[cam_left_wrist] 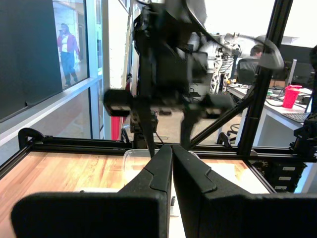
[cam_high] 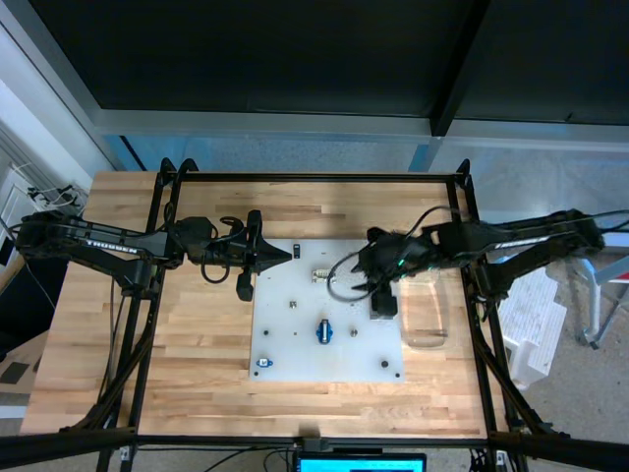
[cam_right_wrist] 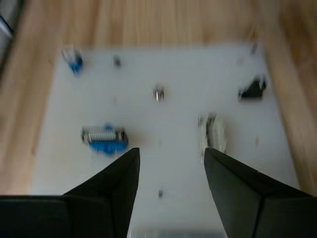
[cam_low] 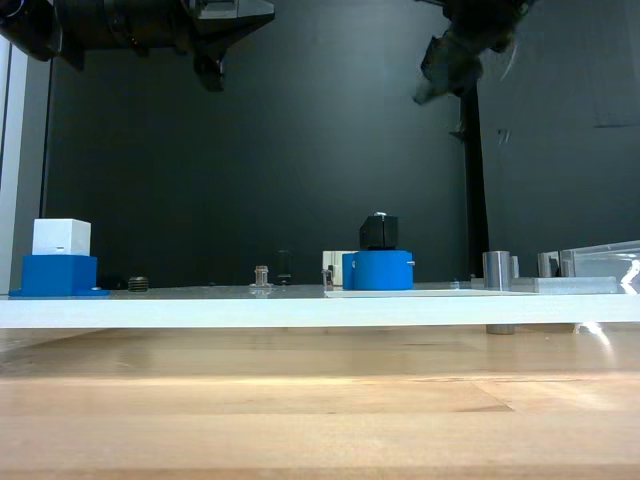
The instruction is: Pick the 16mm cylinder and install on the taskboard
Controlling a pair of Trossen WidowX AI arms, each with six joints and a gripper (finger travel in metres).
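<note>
Right wrist view: your right gripper (cam_right_wrist: 171, 151) is spread wide with nothing between the fingers, looking down on the taskboard (cam_right_wrist: 188, 64). Low view puts it high above the board, so no contact.

Left gripper (cam_left_wrist: 172, 148) is pinched closed and empty, hanging over the board's left edge, well away from the work.

I read the 16mm cylinder (cam_high: 354, 331) as the small silvery peg standing upright on the board, just right of the blue fitting (cam_high: 323, 331). It looks plain, round and short, and much thinner than a finger. Can't fully confirm the ID from here.

Risks, my judgement:
- Wrong pick. Another small peg (cam_high: 293, 304) stands further left and looks similar. Check before you descend.
- Off-centre close. With the jaws this wide, one finger lands first, tips the peg and it rolls off.
- The blue fitting is close beside it, so a finger could foul on it. The grey block (cam_high: 383, 303) sits right under your gripper's approach.
- Smooth metal and a thin grip. It may tilt in the fingers, then jam at the hole instead of dropping in.
- The clear tray (cam_high: 429, 339) touches the board's right side, so watch your elbow.
</note>
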